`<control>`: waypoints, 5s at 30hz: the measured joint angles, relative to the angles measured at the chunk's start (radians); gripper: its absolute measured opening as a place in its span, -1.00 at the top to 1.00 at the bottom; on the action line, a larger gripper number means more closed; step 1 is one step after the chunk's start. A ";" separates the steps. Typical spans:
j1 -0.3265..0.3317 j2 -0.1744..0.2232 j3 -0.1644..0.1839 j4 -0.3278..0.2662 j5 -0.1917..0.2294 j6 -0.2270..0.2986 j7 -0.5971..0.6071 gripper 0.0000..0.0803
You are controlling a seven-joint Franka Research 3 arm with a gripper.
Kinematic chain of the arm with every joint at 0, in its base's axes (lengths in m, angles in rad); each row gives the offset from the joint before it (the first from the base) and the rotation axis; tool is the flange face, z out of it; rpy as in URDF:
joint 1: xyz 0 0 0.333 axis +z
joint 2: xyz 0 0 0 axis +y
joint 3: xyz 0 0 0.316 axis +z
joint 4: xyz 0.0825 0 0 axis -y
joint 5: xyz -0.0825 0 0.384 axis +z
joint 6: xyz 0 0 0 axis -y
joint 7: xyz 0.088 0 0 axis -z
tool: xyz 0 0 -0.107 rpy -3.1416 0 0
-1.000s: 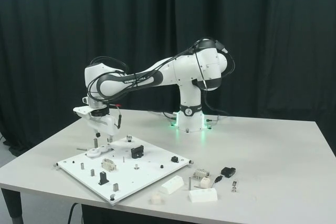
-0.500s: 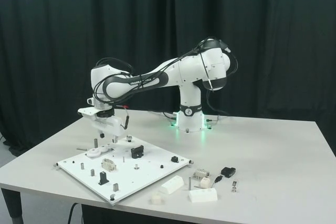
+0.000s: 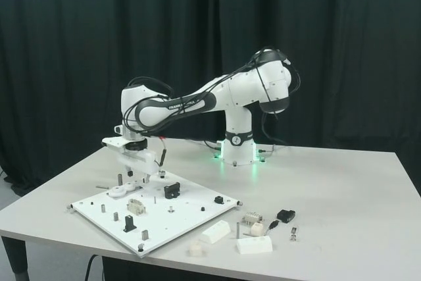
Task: Remove small gear.
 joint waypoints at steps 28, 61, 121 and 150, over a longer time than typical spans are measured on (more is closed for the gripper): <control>0.004 0.000 0.024 -0.003 0.032 0.035 0.024 -0.99; 0.001 0.000 0.032 0.006 0.034 0.053 0.038 -0.69; -0.044 -0.004 0.029 0.032 0.034 -0.002 -0.020 0.65; -0.043 -0.002 0.030 0.032 0.033 0.000 -0.007 0.65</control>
